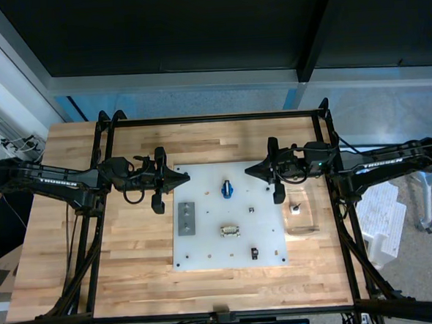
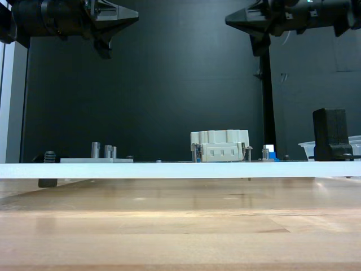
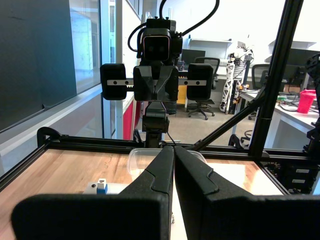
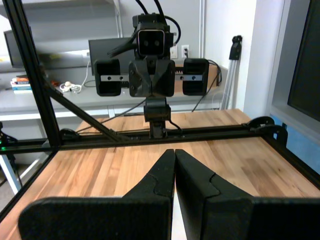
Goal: Pick the USB connector and install on taskboard
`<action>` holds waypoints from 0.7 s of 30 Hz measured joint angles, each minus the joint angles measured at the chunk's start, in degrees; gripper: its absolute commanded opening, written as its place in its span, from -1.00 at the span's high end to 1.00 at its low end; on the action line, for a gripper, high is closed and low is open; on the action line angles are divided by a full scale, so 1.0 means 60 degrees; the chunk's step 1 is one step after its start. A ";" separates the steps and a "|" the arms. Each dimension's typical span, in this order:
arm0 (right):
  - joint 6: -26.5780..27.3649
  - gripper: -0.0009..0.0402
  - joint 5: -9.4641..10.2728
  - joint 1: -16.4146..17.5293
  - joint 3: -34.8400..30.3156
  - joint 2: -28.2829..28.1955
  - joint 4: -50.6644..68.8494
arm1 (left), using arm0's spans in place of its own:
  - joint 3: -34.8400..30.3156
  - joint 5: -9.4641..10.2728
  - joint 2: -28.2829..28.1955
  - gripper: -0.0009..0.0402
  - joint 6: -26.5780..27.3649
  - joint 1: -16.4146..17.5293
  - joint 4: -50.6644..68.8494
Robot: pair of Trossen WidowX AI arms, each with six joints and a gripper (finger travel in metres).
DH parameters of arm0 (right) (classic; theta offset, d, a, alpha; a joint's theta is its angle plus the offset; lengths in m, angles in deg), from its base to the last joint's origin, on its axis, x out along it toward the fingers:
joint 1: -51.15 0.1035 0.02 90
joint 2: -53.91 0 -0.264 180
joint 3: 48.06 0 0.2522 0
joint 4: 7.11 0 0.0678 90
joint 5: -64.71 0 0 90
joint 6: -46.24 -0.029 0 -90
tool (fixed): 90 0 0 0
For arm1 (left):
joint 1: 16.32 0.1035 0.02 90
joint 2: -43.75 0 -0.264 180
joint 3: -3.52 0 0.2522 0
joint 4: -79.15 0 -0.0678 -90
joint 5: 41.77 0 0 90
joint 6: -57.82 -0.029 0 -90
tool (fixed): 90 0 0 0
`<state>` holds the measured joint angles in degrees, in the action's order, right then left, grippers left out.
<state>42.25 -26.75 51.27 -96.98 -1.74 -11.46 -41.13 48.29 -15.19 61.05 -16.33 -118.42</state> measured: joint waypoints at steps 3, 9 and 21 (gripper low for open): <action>-0.0004 0.96 0.0004 0.0011 0.0000 0.0433 0.0856 | 0.0000 0.0000 -0.0004 0.96 0.0004 0.0000 0.0000; -0.0146 0.96 0.0131 0.0051 0.0000 0.1304 0.2350 | 0.0000 0.0000 0.0000 0.96 0.0004 0.0000 0.0000; -0.0273 0.96 0.0262 0.0259 -0.1002 0.2000 0.6470 | 0.0000 0.0000 0.0000 0.96 0.0004 0.0000 0.0000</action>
<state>40.61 -25.17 52.82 -102.99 10.26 27.36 -41.13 48.29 -15.19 61.07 -16.33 -118.42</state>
